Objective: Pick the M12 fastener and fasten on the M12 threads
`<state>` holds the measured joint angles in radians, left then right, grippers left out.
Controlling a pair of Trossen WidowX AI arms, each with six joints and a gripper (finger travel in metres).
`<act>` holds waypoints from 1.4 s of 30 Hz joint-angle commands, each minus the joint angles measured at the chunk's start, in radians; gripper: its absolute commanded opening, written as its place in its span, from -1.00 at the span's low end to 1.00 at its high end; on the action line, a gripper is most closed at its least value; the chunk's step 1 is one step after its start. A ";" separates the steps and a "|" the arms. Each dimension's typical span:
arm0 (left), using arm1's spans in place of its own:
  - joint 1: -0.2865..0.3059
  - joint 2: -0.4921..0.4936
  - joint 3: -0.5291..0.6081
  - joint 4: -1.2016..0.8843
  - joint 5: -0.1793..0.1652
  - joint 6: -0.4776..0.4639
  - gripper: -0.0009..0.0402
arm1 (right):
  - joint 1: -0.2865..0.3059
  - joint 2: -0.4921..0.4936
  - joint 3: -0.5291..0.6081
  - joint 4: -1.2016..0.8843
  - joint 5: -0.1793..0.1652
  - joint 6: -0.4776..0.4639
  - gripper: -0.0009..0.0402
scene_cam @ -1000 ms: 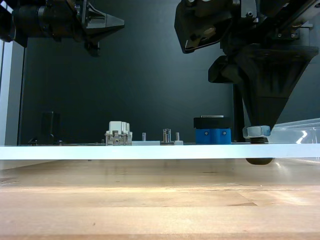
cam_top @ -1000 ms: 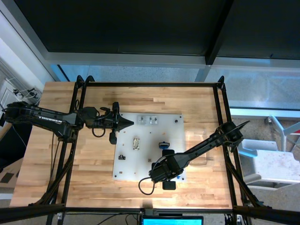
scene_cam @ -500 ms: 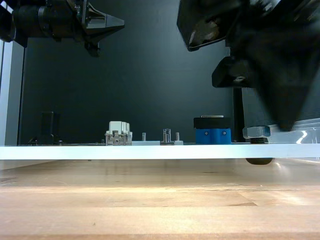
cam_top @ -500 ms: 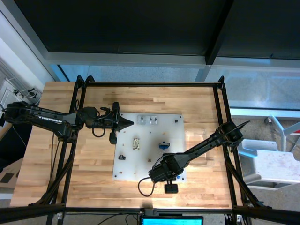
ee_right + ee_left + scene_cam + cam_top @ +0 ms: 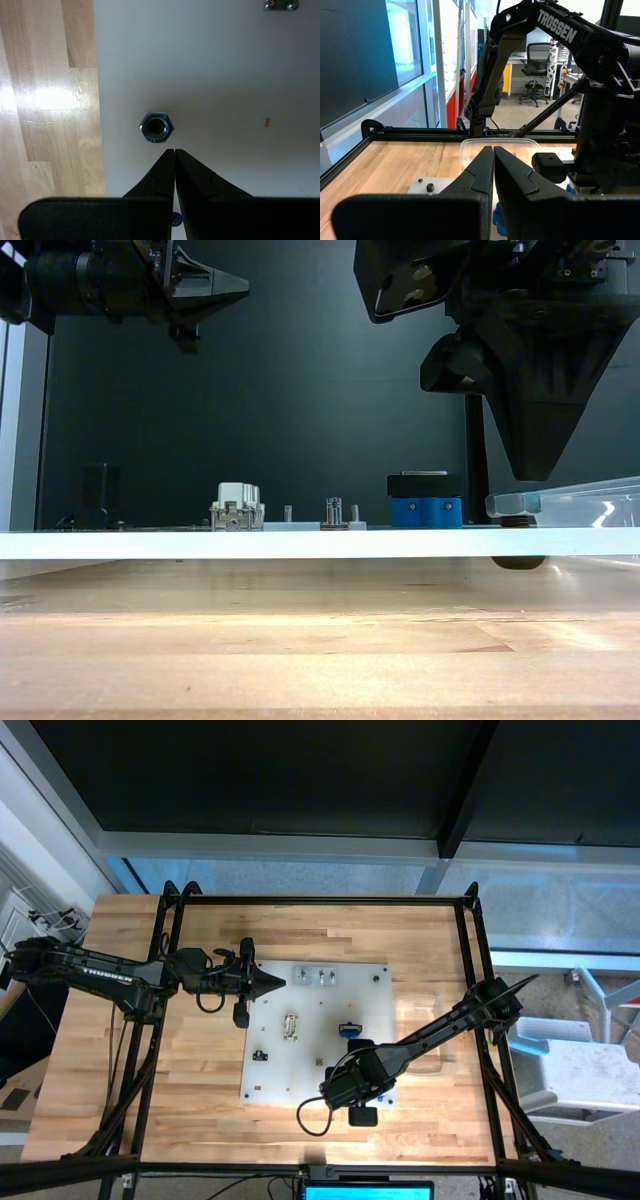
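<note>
M12 nut [image 5: 156,127] on its stud [image 5: 515,521], right gripper [image 5: 540,472] closed close above it.
The nut sits near the white board's [image 5: 225,65] near right edge, untouched. The right gripper's jaws are pressed together on nothing, tips clear of the nut. Farther back, the left gripper [image 5: 493,149] hovers high over the board's far left corner, jaws closed and empty.

1. At bench level, the right gripper [image 5: 530,470] hangs just above the tiny silver hexagonal nut [image 5: 513,503], and its upper body runs off the top edge.
2. The left gripper [image 5: 238,282], raised over the white board's [image 5: 268,1065] far left edge, loses its arm at the left edge.
3. From above, the right arm covers the nut.
4. The short black stud [image 5: 513,521] is too small to show its ribs.
5. The clear plastic tray [image 5: 600,502] is cut off at the right.
</note>
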<state>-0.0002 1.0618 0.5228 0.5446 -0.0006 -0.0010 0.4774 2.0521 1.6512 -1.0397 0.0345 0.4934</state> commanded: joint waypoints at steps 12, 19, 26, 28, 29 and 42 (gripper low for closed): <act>0.000 0.000 0.000 0.000 0.000 0.000 -0.96 | -0.010 0.003 -0.034 0.047 0.043 0.021 -0.96; 0.000 0.000 0.000 0.000 0.000 0.000 -0.96 | -0.008 0.003 -0.056 0.089 -0.010 0.045 -0.96; 0.000 0.000 0.000 0.000 0.000 0.000 -0.96 | -0.008 -0.016 -0.054 0.077 -0.284 -0.034 -0.96; 0.000 0.000 0.000 0.000 0.000 0.000 -0.96 | -0.008 -0.021 -0.054 0.064 -0.258 -0.028 -0.96; 0.000 0.000 0.000 0.000 0.000 0.000 -0.96 | -0.008 -0.021 -0.054 0.058 -0.246 -0.027 -0.96; 0.000 0.000 0.000 0.000 0.000 0.000 -0.96 | -0.010 -0.027 -0.056 0.066 0.000 0.053 -0.96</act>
<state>-0.0002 1.0618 0.5224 0.5446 -0.0010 -0.0013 0.4644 2.0190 1.5967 -0.9794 0.0242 0.5461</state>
